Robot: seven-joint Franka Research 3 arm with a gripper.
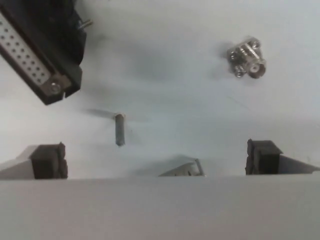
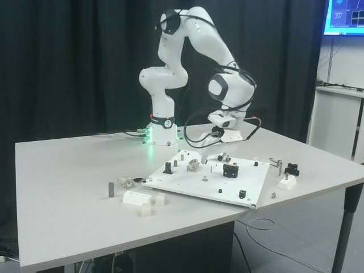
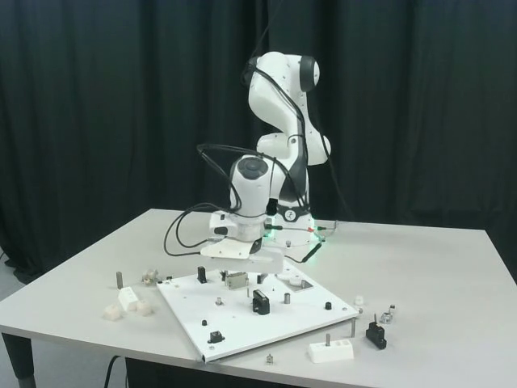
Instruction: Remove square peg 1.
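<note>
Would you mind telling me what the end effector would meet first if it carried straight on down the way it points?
Probably the white board itself, near the small grey pin; the end effector hangs open above it, though depth is unclear.

White board (image 2: 250,181) on grey table (image 2: 68,170)

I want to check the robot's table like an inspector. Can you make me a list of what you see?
Surface: grey table, with a white board lying on it.
Job's things: small grey peg standing upright on the board; I cannot tell if it is square peg 1.
Clutter: white blocks and a loose upright post off the board; a black connector and a metal socket on it.
Gripper: gripper low over the board, fingers apart, holding nothing.
Cables: black cable looping from the wrist.
Surroundings: black curtain behind; a screen on one side.
</note>
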